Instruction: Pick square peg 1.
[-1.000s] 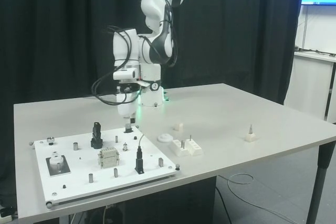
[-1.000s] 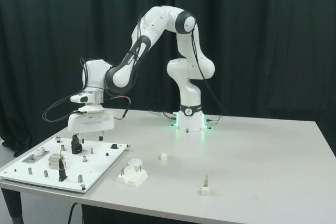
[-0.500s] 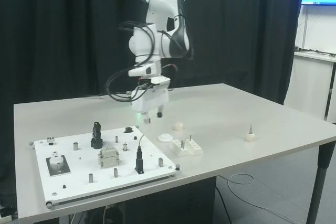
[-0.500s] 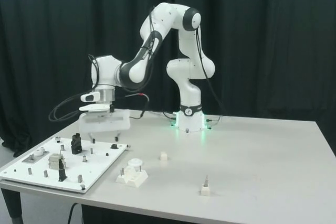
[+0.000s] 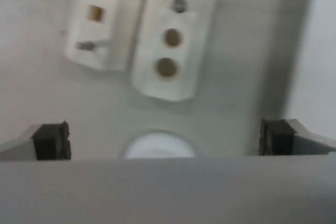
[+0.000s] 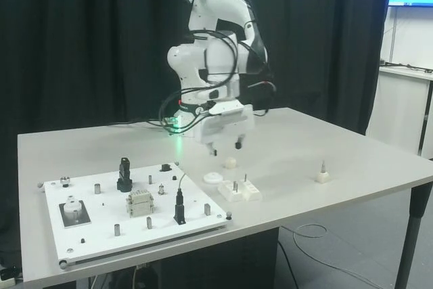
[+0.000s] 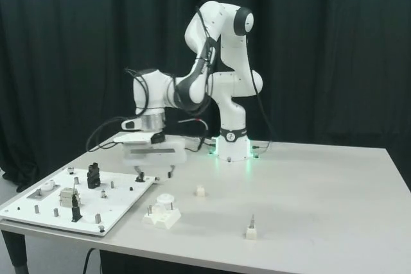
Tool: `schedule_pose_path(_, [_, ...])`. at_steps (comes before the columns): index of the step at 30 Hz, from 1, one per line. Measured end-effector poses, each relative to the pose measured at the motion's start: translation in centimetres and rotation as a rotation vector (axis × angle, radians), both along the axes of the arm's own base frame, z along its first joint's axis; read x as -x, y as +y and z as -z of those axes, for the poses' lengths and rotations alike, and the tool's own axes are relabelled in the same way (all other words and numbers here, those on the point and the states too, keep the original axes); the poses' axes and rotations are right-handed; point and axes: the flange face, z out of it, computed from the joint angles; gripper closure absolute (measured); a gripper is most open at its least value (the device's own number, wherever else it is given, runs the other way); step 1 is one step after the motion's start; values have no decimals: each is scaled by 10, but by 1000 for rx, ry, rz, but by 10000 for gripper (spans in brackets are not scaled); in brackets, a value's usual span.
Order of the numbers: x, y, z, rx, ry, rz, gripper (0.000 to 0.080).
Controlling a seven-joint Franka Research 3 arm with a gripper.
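Wrist view: the fingers point(image 5: 51, 141) stand wide apart with nothing between them, so the gripper point(image 5: 163, 142) is open and empty. Ahead of the fingertips lie two white holder blocks side by side. The square-hole block point(image 5: 102, 22) carries a small metal peg point(image 5: 86, 46), which I take to be square peg 1. The round-hole block point(image 5: 175, 35) beside it holds another pin. A white disc point(image 5: 157, 145) sits on the grey counter point(image 5: 47, 93) almost directly beneath the fingers.

First room view: the gripper hangs well above the counter, near the disc point(image 6: 213, 178) and short of the blocks point(image 6: 239, 191). The white board point(image 6: 128, 208) lies away to the far side of the fingers.

Second room view: the same hover shows, with the fingers above and just behind the blocks point(image 7: 162, 216).

To do this step well, I would judge that the fingers should first travel over the peg, centre it in the gap, square their faces to its flat sides, then descend straight, avoiding the neighbouring pin.
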Motion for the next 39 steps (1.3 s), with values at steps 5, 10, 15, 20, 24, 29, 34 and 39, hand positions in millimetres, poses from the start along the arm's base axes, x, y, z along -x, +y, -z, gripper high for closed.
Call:
schedule_pose_path(5, [0, 28, 7, -12, 22, 123, 3])
schedule_pose_path(10, [-1, 49, 13, -12, 17, 270, 3])
schedule_pose_path(15, [1, 63, 20, -7, -3, 386, 3])
schedule_pose_path(20, [2, 70, 27, -1, -23, 476, 3])
schedule_pose_path(24, [1, 74, 33, 7, -39, 530, 3])
schedule_pose_path(29, [-3, 77, 42, 26, -63, 524, 3])
schedule_pose_path(34, [-7, 80, 52, 50, -85, 503, 3])
schedule_pose_path(39, [-14, 81, 62, 73, -88, 464, 3])
